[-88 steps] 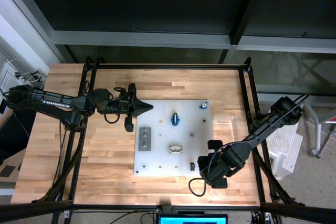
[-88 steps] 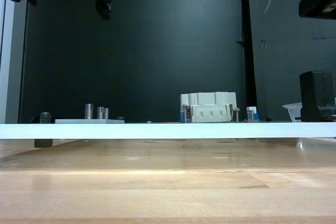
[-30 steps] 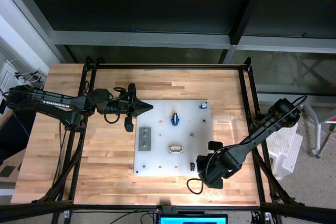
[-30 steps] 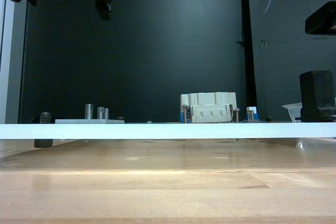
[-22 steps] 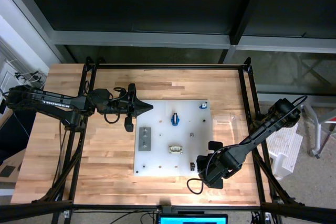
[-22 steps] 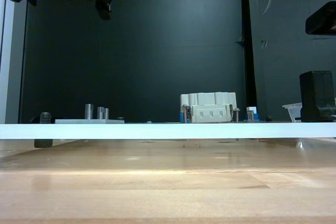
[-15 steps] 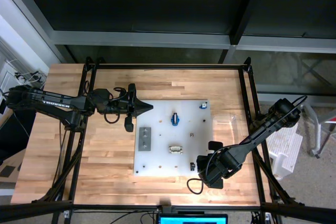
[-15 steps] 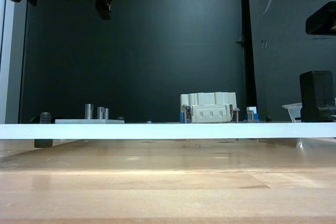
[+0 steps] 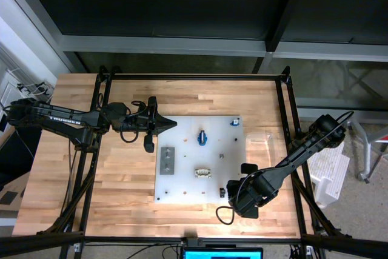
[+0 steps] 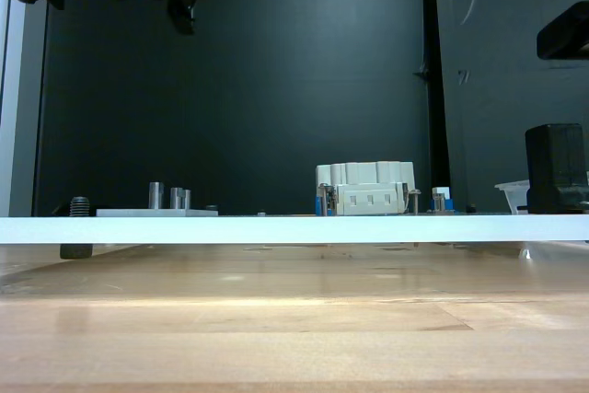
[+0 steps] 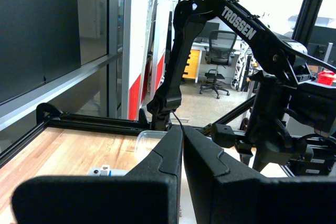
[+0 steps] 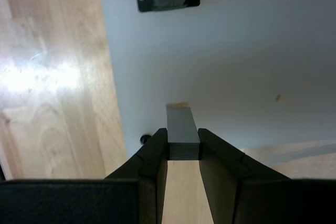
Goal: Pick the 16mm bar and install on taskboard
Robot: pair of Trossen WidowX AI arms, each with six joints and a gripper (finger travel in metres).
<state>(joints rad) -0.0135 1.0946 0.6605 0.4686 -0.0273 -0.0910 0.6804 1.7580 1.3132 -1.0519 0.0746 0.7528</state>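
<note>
Transport is your step: the right gripper [image 12: 182,141] clamps the 16mm bar [image 12: 181,124] above the taskboard's [image 12: 252,51] near-right corner — next you must align it over its seat. The left gripper [image 9: 168,124], jaws closed and empty, hovers at the far-left corner.

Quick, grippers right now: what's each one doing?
Left gripper: shut, empty, high over the board's far left corner.
Right gripper: shut on the bar, over the board's near right corner.
</note>
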